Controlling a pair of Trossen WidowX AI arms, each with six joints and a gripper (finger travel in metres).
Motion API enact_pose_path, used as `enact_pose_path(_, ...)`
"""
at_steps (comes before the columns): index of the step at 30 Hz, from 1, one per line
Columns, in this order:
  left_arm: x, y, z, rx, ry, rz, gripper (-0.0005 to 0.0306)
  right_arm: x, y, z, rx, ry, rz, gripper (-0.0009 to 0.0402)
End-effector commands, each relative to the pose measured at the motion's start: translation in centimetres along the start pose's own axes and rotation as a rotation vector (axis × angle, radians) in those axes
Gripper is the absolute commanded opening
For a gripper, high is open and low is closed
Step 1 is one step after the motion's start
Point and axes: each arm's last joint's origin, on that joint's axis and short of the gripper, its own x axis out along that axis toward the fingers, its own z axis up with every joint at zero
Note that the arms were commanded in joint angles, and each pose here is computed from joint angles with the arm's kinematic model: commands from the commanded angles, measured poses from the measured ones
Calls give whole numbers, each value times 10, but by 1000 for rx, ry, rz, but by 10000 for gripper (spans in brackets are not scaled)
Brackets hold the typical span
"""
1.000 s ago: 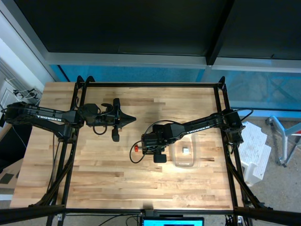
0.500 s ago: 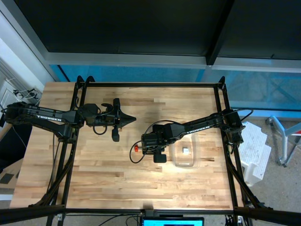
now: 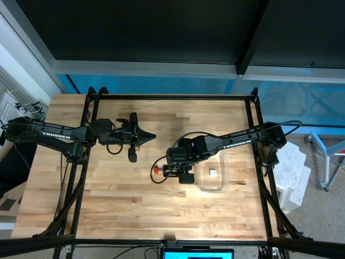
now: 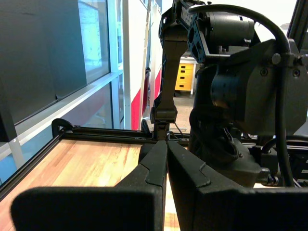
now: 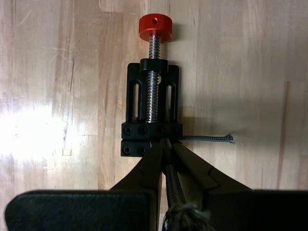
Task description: Pick the usb-c connector and install on the hub
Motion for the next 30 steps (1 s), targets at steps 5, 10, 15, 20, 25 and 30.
enact_pose_path(5, 0, 0, 0, 0, 0, 0, 0, -3, 0, -1, 1, -2, 1, 0)
enact_pose_path(10, 0, 0, 0, 0, 0, 0, 0, -3, 0, -1, 0, -1, 1, 0)
enact_pose_path(15, 0, 0, 0, 0, 0, 0, 0, -3, 0, -1, 1, -1, 1, 0)
enact_pose_path(20, 0, 0, 0, 0, 0, 0, 0, -3, 2, -1, -2, 3, 2, 0)
enact_pose_path(25, 0, 0, 0, 0, 0, 0, 0, -1, 4, -3, -1, 9, 3, 0)
enact_pose_path(30, 0, 0, 0, 0, 0, 0, 0, 0, 6, -4, -5, 15, 4, 0)
